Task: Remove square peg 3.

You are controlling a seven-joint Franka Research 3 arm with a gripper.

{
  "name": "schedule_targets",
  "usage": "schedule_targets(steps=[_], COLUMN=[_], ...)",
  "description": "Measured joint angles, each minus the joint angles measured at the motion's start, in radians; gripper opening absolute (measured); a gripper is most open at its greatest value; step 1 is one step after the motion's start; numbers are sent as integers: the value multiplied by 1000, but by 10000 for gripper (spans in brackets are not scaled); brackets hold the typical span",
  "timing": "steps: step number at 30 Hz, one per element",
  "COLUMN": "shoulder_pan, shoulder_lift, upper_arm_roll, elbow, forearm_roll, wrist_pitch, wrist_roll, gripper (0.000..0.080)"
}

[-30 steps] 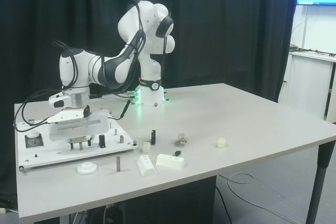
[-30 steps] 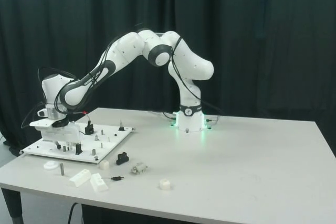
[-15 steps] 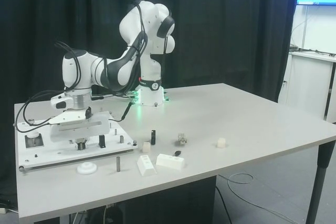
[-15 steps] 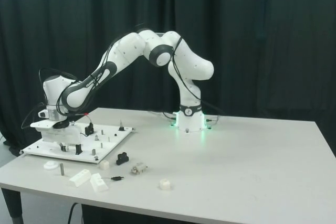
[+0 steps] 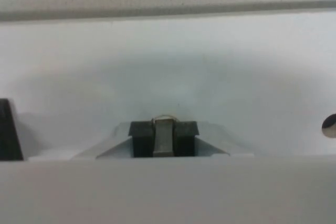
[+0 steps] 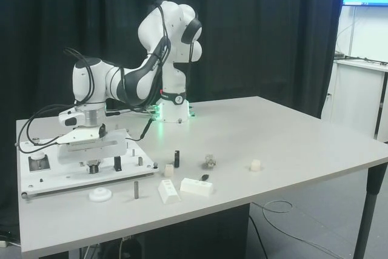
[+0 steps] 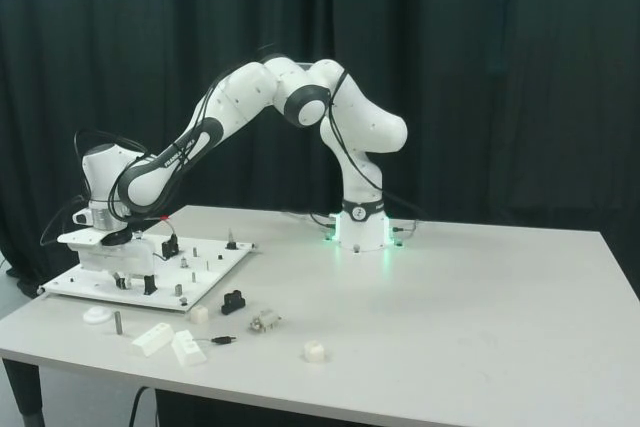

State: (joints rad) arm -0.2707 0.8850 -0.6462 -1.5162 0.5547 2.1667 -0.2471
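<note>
My gripper (image 5: pixel 163 141) is down on the white board (image 5: pixel 220 77), and its two black fingers (image 5: pixel 139 139) are shut on a small grey square peg (image 5: pixel 163 136) that stands upright between them. In the first room view the gripper (image 6: pixel 93 165) sits low over the board (image 6: pixel 60 181) near its front middle, under the white hand. The second room view shows the gripper (image 7: pixel 120 277) at the board's (image 7: pixel 212 269) left part. The peg's lower end is hidden by the fingers.
A black upright piece (image 6: pixel 117 162) stands on the board just beside the gripper. On the table in front lie a white disc (image 6: pixel 100 195), a grey pin (image 6: pixel 137 190), two white blocks (image 6: pixel 168 191), a black piece (image 6: pixel 177 158) and a white cube (image 6: pixel 256 164).
The hand shifted slightly towards the black piece and settled. The fingers, spread a second ago, have come together on the peg.
</note>
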Motion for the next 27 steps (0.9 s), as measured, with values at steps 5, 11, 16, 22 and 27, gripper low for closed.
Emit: schedule_targets(steps=[5,11,16,22,27], shoulder_pan=[0,0,1,2,2], shoulder_lift=[0,-1,-1,-1,-1], upper_arm_roll=[0,-1,-1,-1,-1], elbow=[0,0,0,0,0], forearm_roll=[0,0,-2,-7,-10], wrist_pitch=[0,0,0,0,0], wrist_roll=[1,8,17,32,38], gripper=[78,77,77,77,77])
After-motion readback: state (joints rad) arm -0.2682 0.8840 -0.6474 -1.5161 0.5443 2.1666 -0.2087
